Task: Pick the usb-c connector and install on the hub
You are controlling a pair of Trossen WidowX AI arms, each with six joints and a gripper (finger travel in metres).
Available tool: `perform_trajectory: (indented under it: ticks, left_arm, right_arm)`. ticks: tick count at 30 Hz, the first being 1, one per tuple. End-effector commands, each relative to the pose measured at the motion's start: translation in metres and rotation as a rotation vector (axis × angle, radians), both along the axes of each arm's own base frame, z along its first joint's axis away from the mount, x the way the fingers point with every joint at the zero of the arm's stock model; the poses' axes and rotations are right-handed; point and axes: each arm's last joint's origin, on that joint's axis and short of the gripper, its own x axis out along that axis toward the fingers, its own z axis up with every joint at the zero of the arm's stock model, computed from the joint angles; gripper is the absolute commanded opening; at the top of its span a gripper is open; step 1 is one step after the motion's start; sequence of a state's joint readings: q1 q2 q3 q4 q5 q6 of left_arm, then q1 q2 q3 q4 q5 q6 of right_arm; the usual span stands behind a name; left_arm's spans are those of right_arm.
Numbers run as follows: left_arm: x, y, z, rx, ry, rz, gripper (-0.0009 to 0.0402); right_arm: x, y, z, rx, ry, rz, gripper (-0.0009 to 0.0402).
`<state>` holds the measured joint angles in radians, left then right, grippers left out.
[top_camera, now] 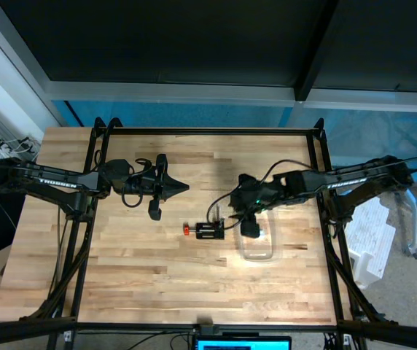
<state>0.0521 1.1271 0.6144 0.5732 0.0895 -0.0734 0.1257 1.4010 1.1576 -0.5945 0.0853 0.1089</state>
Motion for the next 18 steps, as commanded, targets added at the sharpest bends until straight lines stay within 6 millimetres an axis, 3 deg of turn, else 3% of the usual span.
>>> perform_trajectory:
  ticks: [1,9,18]
  left_arm:
    - [0.0,0.0,0.0,0.0,0.0,0.0,0.0]
    - [0.0,0.0,0.0,0.0,0.0,0.0,0.0]
    - [0.0,0.0,0.0,0.0,0.0,0.0,0.0]
  right_arm:
    - [-0.012,-0.006,0.007,-0.008,-0.078,0.002,0.0144]
    - [-0.033,-0.018,0.021,-0.001,-0.326,-0.02,0.0094]
    - [-0.048,-0.022,0.022,0.016,-0.558,-0.033,0.0033]
